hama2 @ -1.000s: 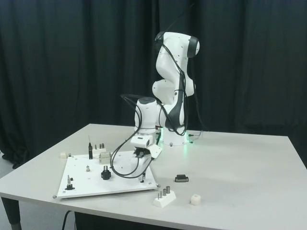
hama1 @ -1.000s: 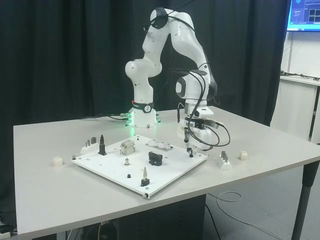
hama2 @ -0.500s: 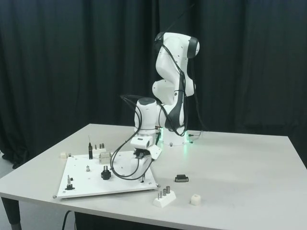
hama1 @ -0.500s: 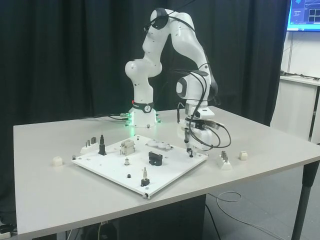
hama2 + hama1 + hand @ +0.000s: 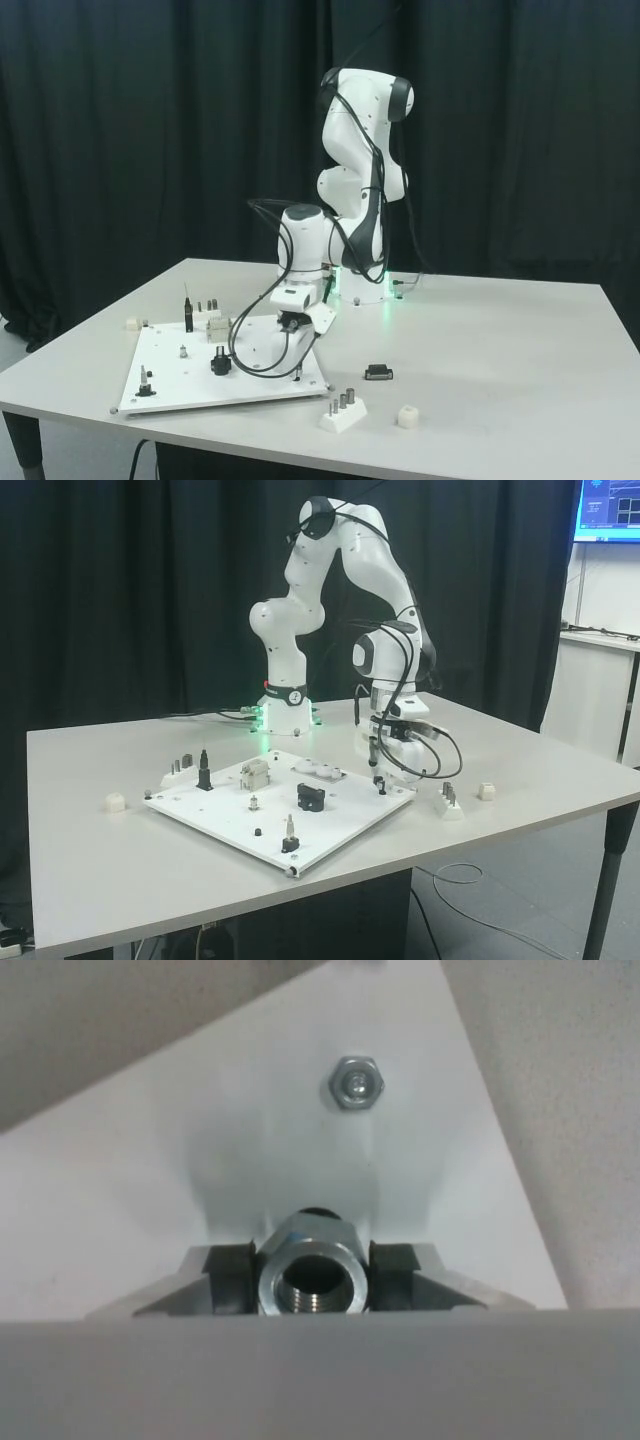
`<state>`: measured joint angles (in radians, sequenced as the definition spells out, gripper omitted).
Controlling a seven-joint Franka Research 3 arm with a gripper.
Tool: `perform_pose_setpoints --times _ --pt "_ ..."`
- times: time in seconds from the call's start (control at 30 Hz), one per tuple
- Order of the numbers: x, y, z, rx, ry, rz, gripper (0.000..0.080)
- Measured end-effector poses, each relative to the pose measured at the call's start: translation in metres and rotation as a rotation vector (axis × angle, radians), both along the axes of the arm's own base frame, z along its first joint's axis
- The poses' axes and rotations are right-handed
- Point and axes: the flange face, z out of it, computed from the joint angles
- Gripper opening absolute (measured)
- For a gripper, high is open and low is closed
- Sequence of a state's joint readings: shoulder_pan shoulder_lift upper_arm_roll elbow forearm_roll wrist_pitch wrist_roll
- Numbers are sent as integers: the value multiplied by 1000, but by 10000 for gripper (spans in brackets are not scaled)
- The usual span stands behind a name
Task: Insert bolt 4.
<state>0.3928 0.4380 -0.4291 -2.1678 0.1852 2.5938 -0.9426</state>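
A: Setting: black curtain behind, grey worktop [image 5: 520, 780] carrying a white assembly board [image 5: 340, 825]. White arm [image 5: 360, 140] bolted at the back, green light at its base.

B: Pincer position?

A: Pincer [image 5: 308, 1278] hangs low over the board corner nearest the small white holder block [image 5: 449, 802], which carries upright pins. In the second room view the pincer [image 5: 289, 335] sits above the board's far-right part, cables looping beside it.

B: State of the pincer?

A: Pinching. In the wrist view the black pads [image 5: 229, 1278] press on either side of a grey metal hex piece with a threaded bore, taken to be bolt 4 [image 5: 308, 1278]. It is held between the fingertips, just above the white board surface.

B: Anything near it?

A: A hex bolt head [image 5: 356, 1083] is set into the board, close to the board's corner and apart from the held piece.

B: Other items?

A: A small white cube [image 5: 406, 416] and a black part [image 5: 378, 372] lie on the worktop, off the board. A black fixture [image 5: 311, 798] stands mid-board.
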Motion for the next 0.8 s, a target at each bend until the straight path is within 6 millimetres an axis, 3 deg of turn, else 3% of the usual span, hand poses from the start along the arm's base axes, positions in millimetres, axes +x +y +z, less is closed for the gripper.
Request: perform_pose_setpoints --times 0.8 --pt "0 0 0 3 -7 -94 239"
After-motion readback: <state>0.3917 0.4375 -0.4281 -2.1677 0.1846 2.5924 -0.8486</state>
